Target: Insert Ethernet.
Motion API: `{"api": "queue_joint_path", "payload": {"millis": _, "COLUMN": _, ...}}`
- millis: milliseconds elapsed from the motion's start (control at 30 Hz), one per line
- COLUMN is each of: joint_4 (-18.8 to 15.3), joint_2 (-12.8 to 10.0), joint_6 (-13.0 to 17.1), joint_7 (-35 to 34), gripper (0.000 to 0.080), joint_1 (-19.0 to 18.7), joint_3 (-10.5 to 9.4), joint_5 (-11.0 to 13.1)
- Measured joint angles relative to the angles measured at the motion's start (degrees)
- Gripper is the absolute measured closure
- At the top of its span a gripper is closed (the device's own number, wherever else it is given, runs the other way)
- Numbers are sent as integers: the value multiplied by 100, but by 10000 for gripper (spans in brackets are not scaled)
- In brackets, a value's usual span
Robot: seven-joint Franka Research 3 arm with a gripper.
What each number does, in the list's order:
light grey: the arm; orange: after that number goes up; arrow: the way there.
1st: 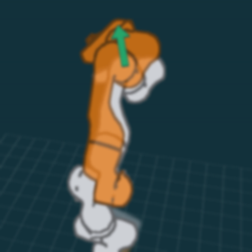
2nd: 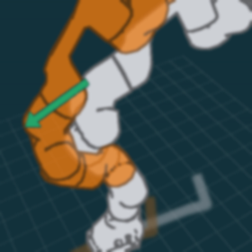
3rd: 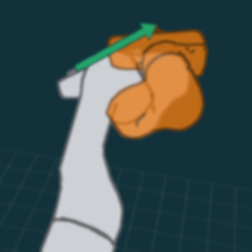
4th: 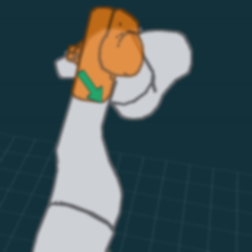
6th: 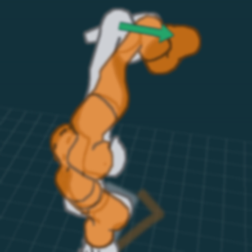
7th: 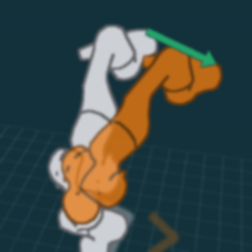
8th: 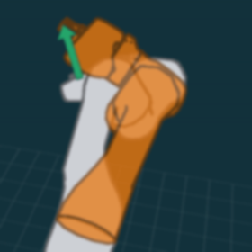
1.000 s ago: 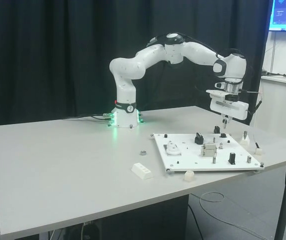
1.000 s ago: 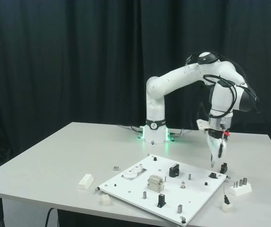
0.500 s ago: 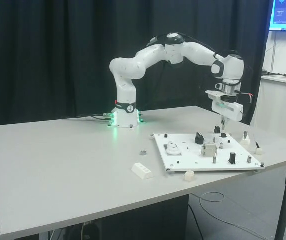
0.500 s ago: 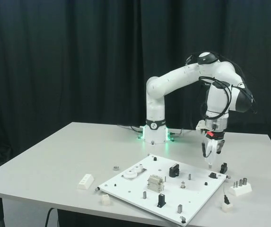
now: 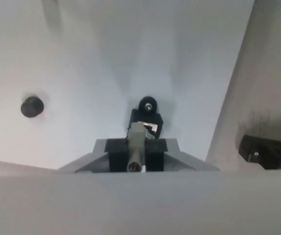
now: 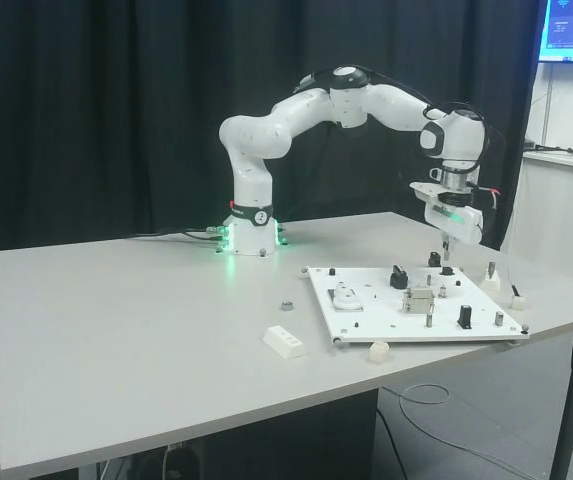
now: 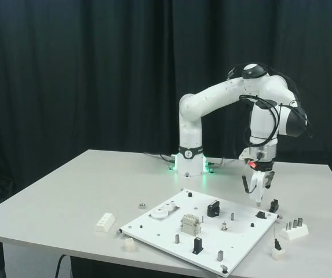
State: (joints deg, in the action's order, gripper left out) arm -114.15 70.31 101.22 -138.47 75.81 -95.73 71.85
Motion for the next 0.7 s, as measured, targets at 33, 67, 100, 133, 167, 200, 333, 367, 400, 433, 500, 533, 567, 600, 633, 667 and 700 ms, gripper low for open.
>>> {"api": "queue_joint_path", "payload": {"millis": 33, "joint_4": 0, "joint_2": 0, "joint_6": -7, "joint_7": -13, "gripper": 736, "joint_1": -6, "joint_3": 0, "joint_5": 9}}
{"api": "queue_joint_path", "payload": {"millis": 67, "joint_4": 0, "joint_2": 0, "joint_6": -10, "joint_7": -25, "gripper": 736, "joint_1": -12, "joint_3": 0, "joint_5": 14}}
{"api": "queue_joint_path", "payload": {"millis": 100, "joint_4": 0, "joint_2": 0, "joint_6": -13, "joint_7": -33, "gripper": 736, "joint_1": -20, "joint_3": 0, "joint_5": 15}}
{"api": "queue_joint_path", "payload": {"millis": 133, "joint_4": 0, "joint_2": 0, "joint_6": -13, "joint_7": -36, "gripper": 736, "joint_1": -27, "joint_3": 0, "joint_5": 15}}
{"api": "queue_joint_path", "payload": {"millis": 167, "joint_4": 0, "joint_2": 1, "joint_6": -13, "joint_7": -38, "gripper": 736, "joint_1": -35, "joint_3": 0, "joint_5": 15}}
{"api": "queue_joint_path", "payload": {"millis": 200, "joint_4": 0, "joint_2": 3, "joint_6": -13, "joint_7": -43, "gripper": 736, "joint_1": -43, "joint_3": 0, "joint_5": 15}}
{"api": "queue_joint_path", "payload": {"millis": 333, "joint_4": 0, "joint_2": 23, "joint_6": -13, "joint_7": -125, "gripper": 736, "joint_1": -70, "joint_3": 0, "joint_5": 15}}
{"api": "queue_joint_path", "payload": {"millis": 367, "joint_4": 0, "joint_2": 30, "joint_6": -13, "joint_7": -145, "gripper": 736, "joint_1": -76, "joint_3": 0, "joint_5": 15}}
{"api": "queue_joint_path", "payload": {"millis": 400, "joint_4": 0, "joint_2": 41, "joint_6": -13, "joint_7": -170, "gripper": 736, "joint_1": -83, "joint_3": 0, "joint_5": 15}}
{"api": "queue_joint_path", "payload": {"millis": 433, "joint_4": 0, "joint_2": 52, "joint_6": -13, "joint_7": -188, "gripper": 736, "joint_1": -89, "joint_3": 0, "joint_5": 15}}
{"api": "queue_joint_path", "payload": {"millis": 500, "joint_4": 0, "joint_2": 80, "joint_6": -13, "joint_7": -208, "gripper": 736, "joint_1": -101, "joint_3": 0, "joint_5": 16}}
{"api": "queue_joint_path", "payload": {"millis": 533, "joint_4": 0, "joint_2": 95, "joint_6": -11, "joint_7": -216, "gripper": 736, "joint_1": -107, "joint_3": 0, "joint_5": 18}}
{"api": "queue_joint_path", "payload": {"millis": 567, "joint_4": 0, "joint_2": 109, "joint_6": -9, "joint_7": -225, "gripper": 736, "joint_1": -112, "joint_3": 0, "joint_5": 20}}
{"api": "queue_joint_path", "payload": {"millis": 600, "joint_4": 0, "joint_2": 124, "joint_6": -7, "joint_7": -239, "gripper": 736, "joint_1": -118, "joint_3": 0, "joint_5": 22}}
{"api": "queue_joint_path", "payload": {"millis": 633, "joint_4": 1, "joint_2": 139, "joint_6": -3, "joint_7": -252, "gripper": 736, "joint_1": -123, "joint_3": 0, "joint_5": 26}}
{"api": "queue_joint_path", "payload": {"millis": 667, "joint_4": 1, "joint_2": 154, "joint_6": 1, "joint_7": -258, "gripper": 736, "joint_1": -127, "joint_3": 0, "joint_5": 31}}
{"api": "queue_joint_path", "payload": {"millis": 700, "joint_4": 2, "joint_2": 169, "joint_6": 6, "joint_7": -260, "gripper": 736, "joint_1": -132, "joint_3": -2, "joint_5": 38}}
